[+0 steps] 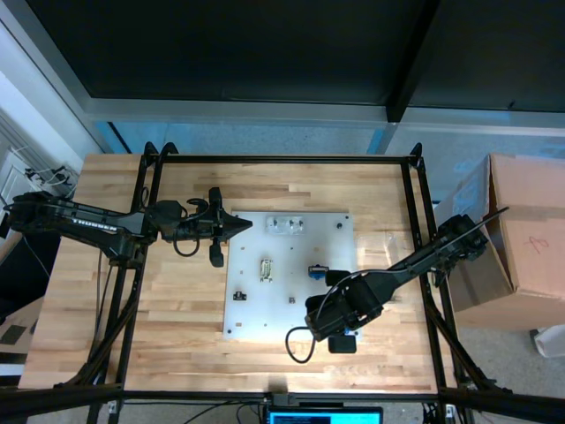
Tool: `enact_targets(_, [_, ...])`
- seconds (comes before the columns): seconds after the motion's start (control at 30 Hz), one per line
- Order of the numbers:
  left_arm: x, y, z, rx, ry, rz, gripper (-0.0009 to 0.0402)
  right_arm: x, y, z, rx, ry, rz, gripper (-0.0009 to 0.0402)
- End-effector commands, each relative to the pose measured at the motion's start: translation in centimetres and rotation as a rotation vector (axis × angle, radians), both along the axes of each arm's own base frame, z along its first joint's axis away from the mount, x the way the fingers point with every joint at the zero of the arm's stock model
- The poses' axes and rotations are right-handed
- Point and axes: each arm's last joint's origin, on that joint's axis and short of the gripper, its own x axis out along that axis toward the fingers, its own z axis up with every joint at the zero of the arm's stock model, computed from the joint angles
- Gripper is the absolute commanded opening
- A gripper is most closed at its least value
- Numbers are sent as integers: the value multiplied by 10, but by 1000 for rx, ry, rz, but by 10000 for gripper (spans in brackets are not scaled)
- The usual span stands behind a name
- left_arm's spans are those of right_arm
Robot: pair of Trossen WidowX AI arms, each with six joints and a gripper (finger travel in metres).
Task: Unfasten the M12 nut and place it in the container
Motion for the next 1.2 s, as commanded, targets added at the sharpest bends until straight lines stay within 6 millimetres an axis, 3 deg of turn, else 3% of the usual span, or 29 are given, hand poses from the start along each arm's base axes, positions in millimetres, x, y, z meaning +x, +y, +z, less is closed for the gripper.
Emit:
enact_targets(0.03, [0, 0, 0, 0, 0, 0, 0, 0, 1, 0, 3, -2, -11, 0])
enact_targets(0.23, [0, 0, 0, 0, 0, 0, 0, 1, 2, 0, 22, -14, -49, 0])
enact_targets(0.4, [0, 0, 0, 0, 0, 0, 0, 4, 4, -3, 75, -17, -346, 0])
enact_targets(0.77, [0, 0, 0, 0, 0, 0, 0, 16, 9, -25, 94, 9, -546, 7])
enact_targets(1.2, [0, 0, 0, 0, 1, 0, 0, 27, 10, -49, 58, 53, -571, 186])
